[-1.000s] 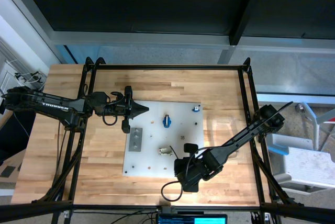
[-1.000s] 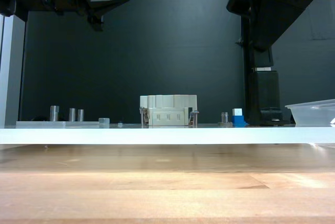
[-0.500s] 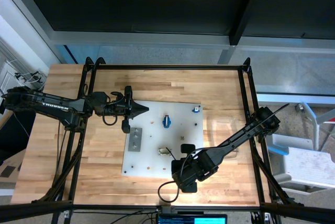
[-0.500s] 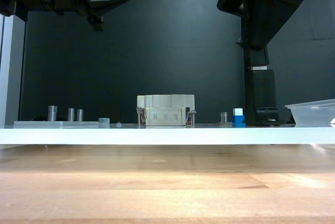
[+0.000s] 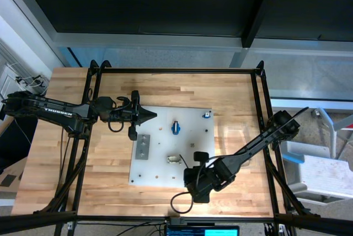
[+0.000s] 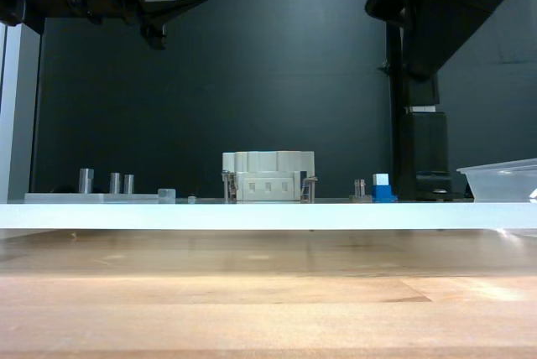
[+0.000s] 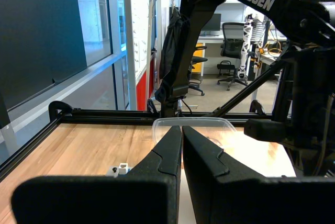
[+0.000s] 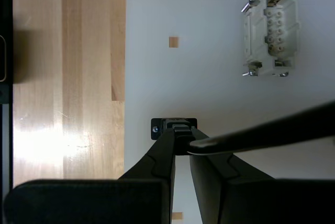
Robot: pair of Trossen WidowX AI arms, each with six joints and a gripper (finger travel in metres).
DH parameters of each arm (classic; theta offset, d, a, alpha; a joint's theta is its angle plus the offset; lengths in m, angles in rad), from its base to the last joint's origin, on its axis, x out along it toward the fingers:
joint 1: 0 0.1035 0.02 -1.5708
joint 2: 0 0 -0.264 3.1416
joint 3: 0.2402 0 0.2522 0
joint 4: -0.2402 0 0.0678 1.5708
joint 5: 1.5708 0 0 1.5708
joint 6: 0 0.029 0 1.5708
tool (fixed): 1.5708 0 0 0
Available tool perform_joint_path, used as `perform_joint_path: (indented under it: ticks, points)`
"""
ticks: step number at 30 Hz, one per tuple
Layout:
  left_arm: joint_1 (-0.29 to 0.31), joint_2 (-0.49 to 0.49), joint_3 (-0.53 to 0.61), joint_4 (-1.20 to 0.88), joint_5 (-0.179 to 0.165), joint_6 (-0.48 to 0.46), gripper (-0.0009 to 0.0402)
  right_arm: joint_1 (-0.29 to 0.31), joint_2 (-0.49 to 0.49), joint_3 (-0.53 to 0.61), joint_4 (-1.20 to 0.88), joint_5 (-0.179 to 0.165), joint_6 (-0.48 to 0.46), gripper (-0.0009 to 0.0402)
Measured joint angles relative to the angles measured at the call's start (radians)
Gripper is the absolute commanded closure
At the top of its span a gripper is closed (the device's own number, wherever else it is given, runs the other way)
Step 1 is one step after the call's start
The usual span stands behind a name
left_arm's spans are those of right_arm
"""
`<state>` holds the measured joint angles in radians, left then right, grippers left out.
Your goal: Remove the USB connector from the USB hub and place in the container
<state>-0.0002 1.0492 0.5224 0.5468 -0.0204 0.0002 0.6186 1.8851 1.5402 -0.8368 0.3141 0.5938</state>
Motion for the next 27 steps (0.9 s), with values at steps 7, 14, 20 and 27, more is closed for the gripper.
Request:
perform_joint_path:
  ticks: [7, 14, 20, 27]
  points:
    - [0.0, 0.0, 0.0, 0.0, 0.0, 0.0, 0.0392, 0.023, -0.037, -0.068, 0.087, 0.049, 0.029, 0.0393]
    - [0.0, 0.0, 0.0, 0.0, 0.0, 0.0, 0.0392, 0.037, -0.076, -0.142, 0.195, 0.068, 0.054, 0.0393]
    - [0.0, 0.0, 0.0, 0.0, 0.0, 0.0, 0.0392, 0.043, -0.085, -0.164, 0.213, 0.075, 0.063, 0.0393]
    - [0.0, 0.0, 0.0, 0.0, 0.0, 0.0, 0.0392, 0.047, -0.099, -0.164, 0.195, 0.061, 0.066, 0.0393]
